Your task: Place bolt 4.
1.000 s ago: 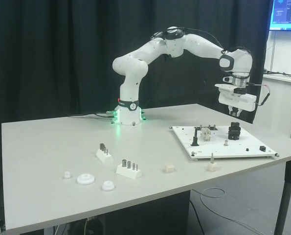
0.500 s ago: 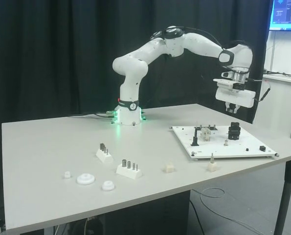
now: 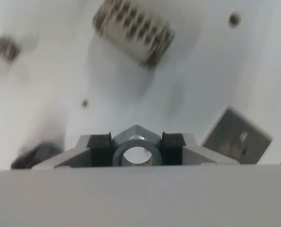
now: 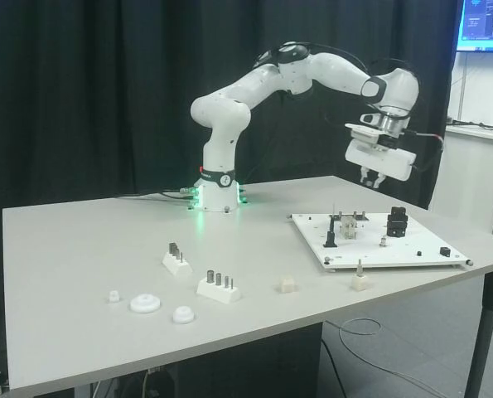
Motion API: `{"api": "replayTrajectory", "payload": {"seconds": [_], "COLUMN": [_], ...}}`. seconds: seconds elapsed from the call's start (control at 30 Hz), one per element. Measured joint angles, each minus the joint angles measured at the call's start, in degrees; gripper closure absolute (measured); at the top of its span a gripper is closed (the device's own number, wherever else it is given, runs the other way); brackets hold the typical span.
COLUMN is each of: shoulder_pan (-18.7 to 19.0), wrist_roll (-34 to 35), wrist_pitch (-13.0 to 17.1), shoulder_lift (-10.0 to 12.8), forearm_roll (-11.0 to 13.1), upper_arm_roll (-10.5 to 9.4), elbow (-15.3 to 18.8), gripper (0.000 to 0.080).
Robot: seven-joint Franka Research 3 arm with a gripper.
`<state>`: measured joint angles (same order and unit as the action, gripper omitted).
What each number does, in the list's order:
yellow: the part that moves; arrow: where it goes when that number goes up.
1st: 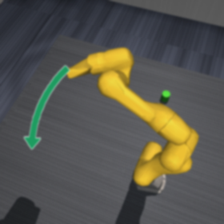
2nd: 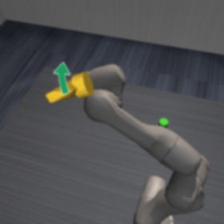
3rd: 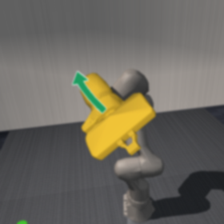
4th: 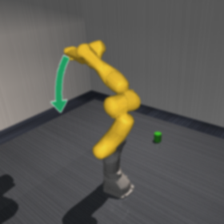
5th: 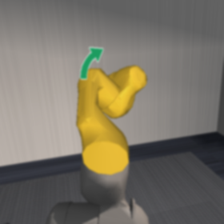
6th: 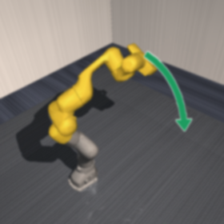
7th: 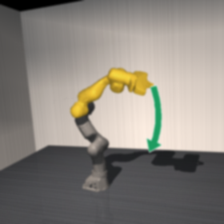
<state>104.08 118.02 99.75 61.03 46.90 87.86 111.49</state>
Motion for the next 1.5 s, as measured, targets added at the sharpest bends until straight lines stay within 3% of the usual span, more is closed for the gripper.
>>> {"api": "replayTrajectory", "payload": {"seconds": [0.33,0.67,1.0,1.23,1.5], "shoulder_pan": [-0.2,-1.0,-3.7,-6.9,-11.1], "wrist_roll": [-7.0,-15.7,-24.1,-31.9,-43.0], "wrist_pitch": [1.5,7.0,13.1,15.9,17.4], "shoulder_lift": [0.0,0.0,0.0,0.0,0.0], "forearm_roll": [-2.7,-3.4,-3.2,-0.9,4.7], "upper_arm_roll": [2.59,4.99,6.12,6.11,5.73], "elbow": [5.7,12.2,17.2,19.5,22.4], "gripper": [0.0578,0.0578,0.0578,0.0578,0.0578]}}
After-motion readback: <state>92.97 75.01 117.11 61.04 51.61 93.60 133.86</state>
